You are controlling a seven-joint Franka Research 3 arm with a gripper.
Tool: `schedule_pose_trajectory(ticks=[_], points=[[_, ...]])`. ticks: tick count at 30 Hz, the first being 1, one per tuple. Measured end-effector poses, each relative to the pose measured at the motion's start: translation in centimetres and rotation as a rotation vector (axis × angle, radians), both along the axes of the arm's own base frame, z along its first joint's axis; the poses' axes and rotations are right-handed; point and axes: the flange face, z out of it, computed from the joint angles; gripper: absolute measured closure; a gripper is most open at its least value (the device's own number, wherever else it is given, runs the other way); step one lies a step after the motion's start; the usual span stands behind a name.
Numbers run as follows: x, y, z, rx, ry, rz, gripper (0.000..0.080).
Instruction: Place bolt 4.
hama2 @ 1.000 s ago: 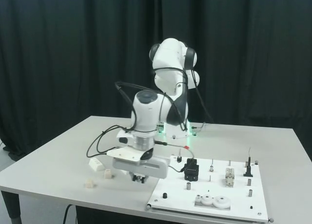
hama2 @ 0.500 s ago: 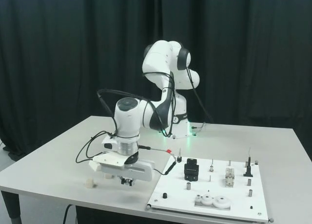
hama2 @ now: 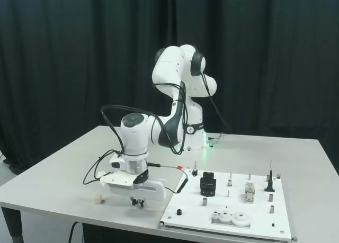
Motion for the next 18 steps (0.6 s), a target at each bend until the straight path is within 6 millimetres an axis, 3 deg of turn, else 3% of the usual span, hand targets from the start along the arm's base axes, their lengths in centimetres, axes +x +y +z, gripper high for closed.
schedule_pose_trajectory(ticks=[10, 11, 16, 17, 18], points=[[-0.3, -0.1, -0.5, 0.001, 0.003, 0.008, 0.0578], [-0.3, -0.1, -0.5, 0.001, 0.002, 0.008, 0.0396], [-0.2, -0.1, 0.2, 0.002, -0.005, 0.007, 0.0396], [-0.2, -0.1, 0.3, 0.002, -0.007, 0.007, 0.0103], [-0.2, -0.1, 0.5, 0.002, -0.008, 0.007, 0.0103]])
